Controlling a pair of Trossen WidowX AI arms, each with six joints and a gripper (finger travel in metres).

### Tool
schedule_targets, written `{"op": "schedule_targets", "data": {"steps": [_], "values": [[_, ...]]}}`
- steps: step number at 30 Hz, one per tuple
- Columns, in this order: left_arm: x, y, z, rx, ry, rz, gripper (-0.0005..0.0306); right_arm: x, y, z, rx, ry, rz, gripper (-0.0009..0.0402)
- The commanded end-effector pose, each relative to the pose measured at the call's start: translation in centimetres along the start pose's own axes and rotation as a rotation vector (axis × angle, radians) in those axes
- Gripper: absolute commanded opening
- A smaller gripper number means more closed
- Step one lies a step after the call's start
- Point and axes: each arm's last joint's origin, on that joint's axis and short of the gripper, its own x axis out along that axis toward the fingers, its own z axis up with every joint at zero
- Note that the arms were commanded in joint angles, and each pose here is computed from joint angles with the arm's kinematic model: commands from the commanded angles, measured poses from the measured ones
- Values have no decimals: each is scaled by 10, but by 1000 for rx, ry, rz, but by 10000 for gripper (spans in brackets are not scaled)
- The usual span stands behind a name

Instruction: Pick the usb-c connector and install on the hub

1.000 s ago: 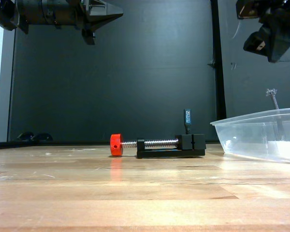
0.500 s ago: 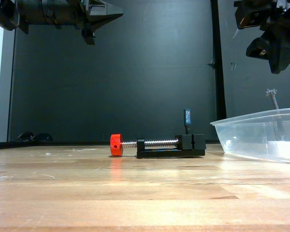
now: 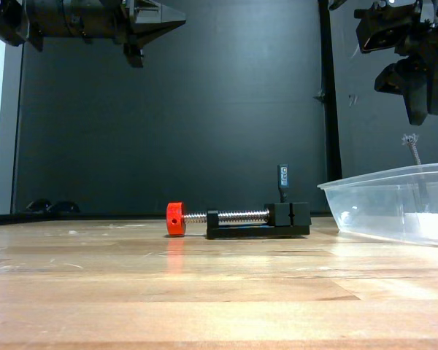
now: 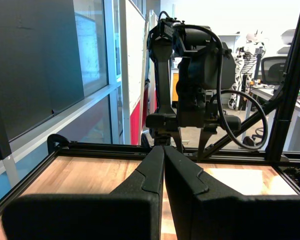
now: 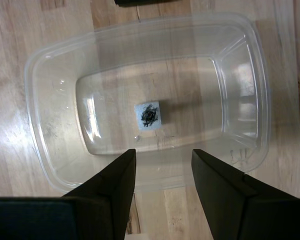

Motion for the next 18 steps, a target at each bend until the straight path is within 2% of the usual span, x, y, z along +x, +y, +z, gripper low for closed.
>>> {"op": "schedule_targets", "data": {"steps": [1, 7, 9, 18], "values": [[0, 0, 0, 0, 0, 0, 0, 3, 1, 2, -5, 7, -5, 171], [0, 0, 0, 0, 0, 0, 0, 12, 4, 5, -11, 19, -20, 183], [0, 0, 0, 0, 0, 0, 0, 15, 5, 6, -14, 23, -35, 184], [0, 0, 0, 0, 0, 0, 0, 27, 12, 9, -32, 46, -40, 184]]}}
